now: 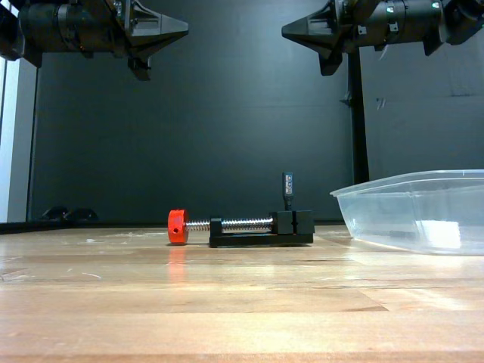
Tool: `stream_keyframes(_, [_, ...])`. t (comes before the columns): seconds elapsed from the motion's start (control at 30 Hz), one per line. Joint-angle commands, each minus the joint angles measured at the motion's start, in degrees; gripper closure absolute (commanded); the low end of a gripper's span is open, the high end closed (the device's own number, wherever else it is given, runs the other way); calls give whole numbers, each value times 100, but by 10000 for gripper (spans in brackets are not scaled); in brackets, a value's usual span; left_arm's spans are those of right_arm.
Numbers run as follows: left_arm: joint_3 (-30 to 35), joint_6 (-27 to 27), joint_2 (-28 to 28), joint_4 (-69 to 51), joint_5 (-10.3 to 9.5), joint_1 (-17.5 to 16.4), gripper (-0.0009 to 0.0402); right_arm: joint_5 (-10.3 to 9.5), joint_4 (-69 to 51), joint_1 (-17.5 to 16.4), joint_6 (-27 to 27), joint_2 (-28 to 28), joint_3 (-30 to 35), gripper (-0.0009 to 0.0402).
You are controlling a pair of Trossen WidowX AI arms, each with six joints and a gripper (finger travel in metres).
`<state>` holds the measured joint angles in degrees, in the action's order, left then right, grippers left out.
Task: Remove the USB-C connector from taskboard and place in the container
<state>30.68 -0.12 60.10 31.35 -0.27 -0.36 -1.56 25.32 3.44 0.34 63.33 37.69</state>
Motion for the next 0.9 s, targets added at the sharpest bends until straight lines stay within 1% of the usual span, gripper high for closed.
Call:
stream_keyframes(0.03, [2, 0, 0, 0, 2, -2, 393, 2, 131, -11, -13, -122, -149, 393])
stream_keyframes(0.17, [2, 0, 0, 0, 2, 0, 393, 7, 293, -9, -33, -229, -328, 393])
stream_keyframes(0.33, [2, 0, 2, 2, 2, 0, 393, -13, 282, -11, -96, -293, -391, 393])
stream_keyframes(0.43, [2, 0, 2, 2, 2, -2, 393, -105, 278, -11, -94, -291, -391, 393])
stream_keyframes(0.9, [2, 0, 2, 0, 2, 0, 393, -107, 151, -11, -96, -284, -391, 393])
